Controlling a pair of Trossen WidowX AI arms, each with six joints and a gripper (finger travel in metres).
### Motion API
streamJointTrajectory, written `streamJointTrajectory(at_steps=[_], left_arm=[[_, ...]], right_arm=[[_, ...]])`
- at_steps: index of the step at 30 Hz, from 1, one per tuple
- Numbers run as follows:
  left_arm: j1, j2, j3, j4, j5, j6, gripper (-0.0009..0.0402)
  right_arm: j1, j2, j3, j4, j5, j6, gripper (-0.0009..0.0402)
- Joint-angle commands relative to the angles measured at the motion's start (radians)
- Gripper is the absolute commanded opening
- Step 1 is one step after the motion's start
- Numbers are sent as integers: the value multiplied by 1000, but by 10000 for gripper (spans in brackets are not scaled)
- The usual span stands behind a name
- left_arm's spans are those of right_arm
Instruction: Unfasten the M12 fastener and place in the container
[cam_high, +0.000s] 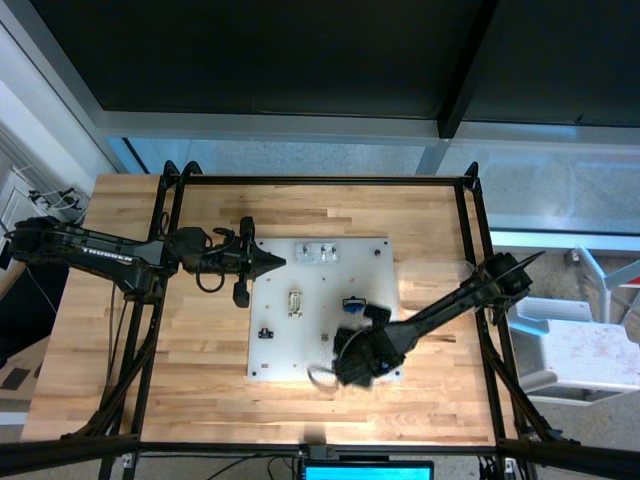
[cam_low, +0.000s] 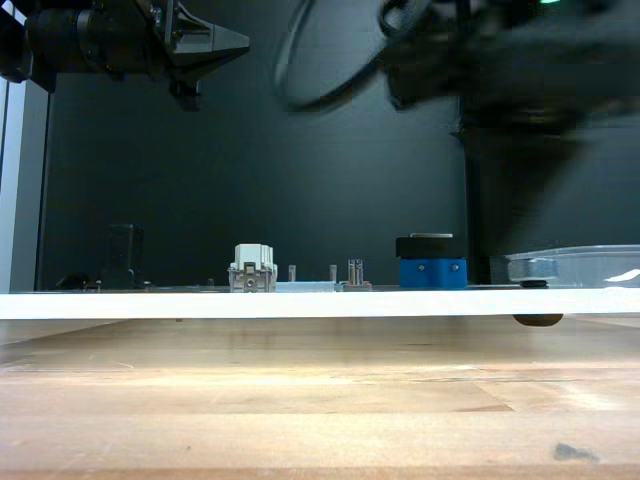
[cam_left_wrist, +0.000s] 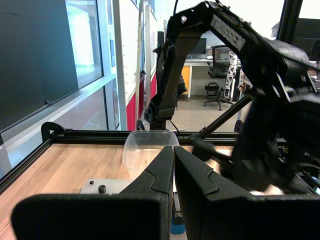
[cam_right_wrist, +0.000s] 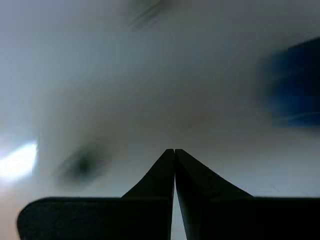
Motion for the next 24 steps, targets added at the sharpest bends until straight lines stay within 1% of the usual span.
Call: streamJointTrajectory(at_steps=[1, 2, 5, 6, 8, 10, 14, 15, 17, 18, 19, 24], left_arm=[[0, 0, 0, 0, 0, 0, 0], [0, 0, 0, 0, 0, 0, 0], [0, 0, 0, 2, 0, 0, 0], [0, 0, 0, 0, 0, 0, 0], [0, 0, 0, -1, 0, 0, 0], [0, 0, 0, -1, 0, 0, 0], [0, 0, 0, 0, 0, 0, 0], [0, 0, 0, -1, 0, 0, 0], [0, 0, 0, -1, 0, 0, 0], [0, 0, 0, 0, 0, 0, 0], [0, 0, 0, 1, 0, 0, 0], [0, 0, 0, 0, 0, 0, 0]], right_arm=[[3, -11, 19, -17, -9, -4, 0], [3, -11, 19, -17, -16, -4, 0], [5, -11, 19, -16, -63, -10, 0], [5, -11, 19, -16, -73, -16, 0], [7, -11, 19, -12, -113, -25, 0], [7, -11, 19, -3, -173, -35, 0], [9, -18, 19, 76, -349, -76, 0], [9, -19, 19, 95, -381, -75, 0], [11, -19, 19, 127, -433, -75, 0], [11, -19, 19, 135, -446, -74, 0], [11, -19, 18, 142, -452, -75, 0], [11, -2, 10, 153, -452, -84, 0]])
